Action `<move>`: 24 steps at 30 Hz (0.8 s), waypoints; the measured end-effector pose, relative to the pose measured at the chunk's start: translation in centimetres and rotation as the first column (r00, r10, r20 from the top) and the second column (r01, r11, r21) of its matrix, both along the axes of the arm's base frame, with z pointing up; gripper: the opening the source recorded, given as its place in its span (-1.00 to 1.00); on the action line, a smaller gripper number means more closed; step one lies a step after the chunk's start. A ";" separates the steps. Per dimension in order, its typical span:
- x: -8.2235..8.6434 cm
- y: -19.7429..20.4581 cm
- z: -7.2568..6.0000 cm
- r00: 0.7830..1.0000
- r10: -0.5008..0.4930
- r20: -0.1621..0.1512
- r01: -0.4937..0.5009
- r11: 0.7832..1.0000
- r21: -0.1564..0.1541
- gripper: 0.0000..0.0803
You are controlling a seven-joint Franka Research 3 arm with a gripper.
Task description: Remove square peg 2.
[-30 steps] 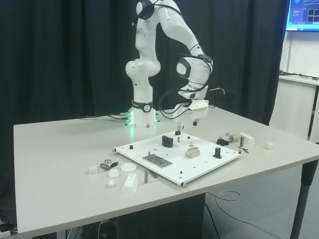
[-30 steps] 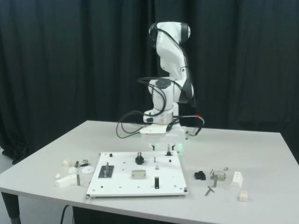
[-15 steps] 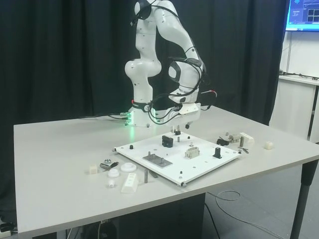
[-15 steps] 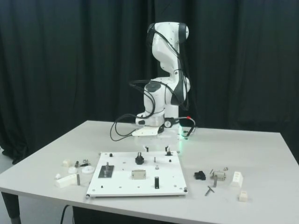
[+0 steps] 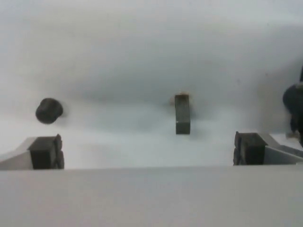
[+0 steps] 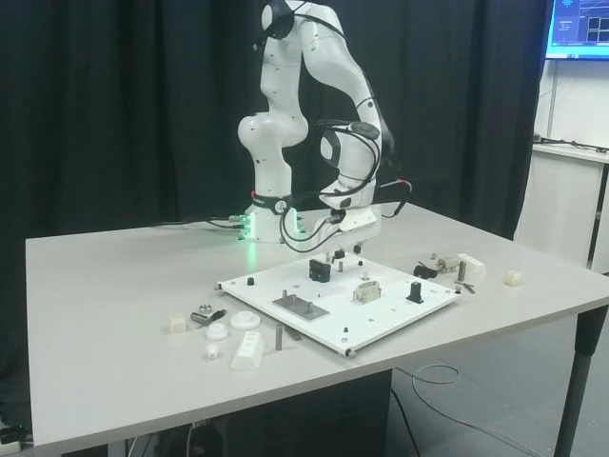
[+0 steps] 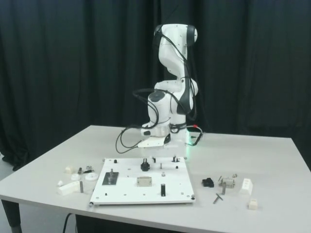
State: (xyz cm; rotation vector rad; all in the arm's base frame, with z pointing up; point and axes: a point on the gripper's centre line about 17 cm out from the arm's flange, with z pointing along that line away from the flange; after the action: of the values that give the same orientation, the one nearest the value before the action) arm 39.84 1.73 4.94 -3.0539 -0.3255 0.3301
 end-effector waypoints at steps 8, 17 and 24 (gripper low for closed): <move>0.3 -0.2 -1.0 1.000 0.026 0.011 -0.026 1.000 -0.002 0.99; 0.4 -0.3 -1.3 0.999 0.042 0.013 -0.042 0.999 -0.002 0.99; 0.5 -0.3 -1.3 0.998 0.066 0.019 -0.066 0.998 0.002 0.99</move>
State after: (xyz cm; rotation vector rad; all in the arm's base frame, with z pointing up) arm 40.34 1.44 3.64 -3.0507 -0.4279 0.3044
